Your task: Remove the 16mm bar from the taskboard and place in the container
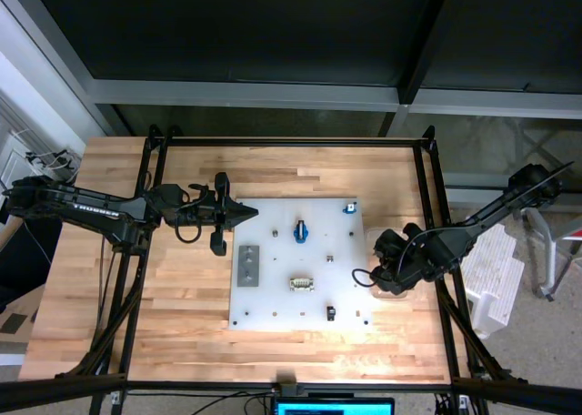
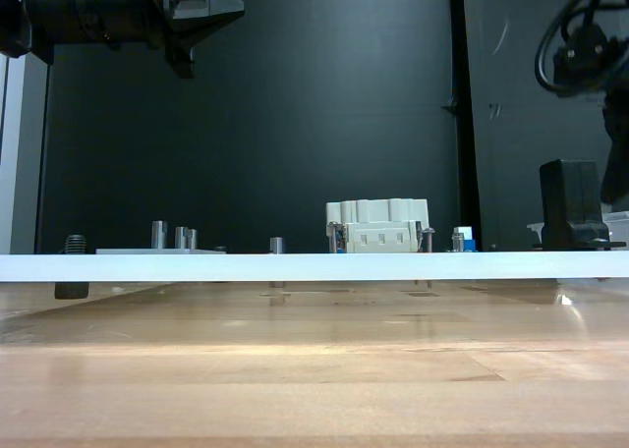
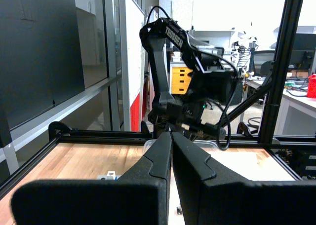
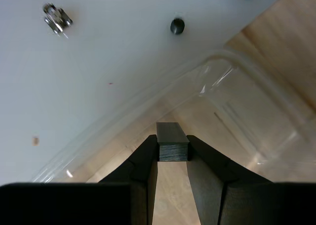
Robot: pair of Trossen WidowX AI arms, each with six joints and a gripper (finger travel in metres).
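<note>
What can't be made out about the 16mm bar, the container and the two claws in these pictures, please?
16mm bar: its full length; right wrist view, the right claw, shut on it above the container, hides the rest.
Container: its outline; high view, the right arm covers most.
Right claw: low view, cut off at the right edge.
The left claw, shut above the taskboard's left edge: low view, partly cut off at the top.
</note>
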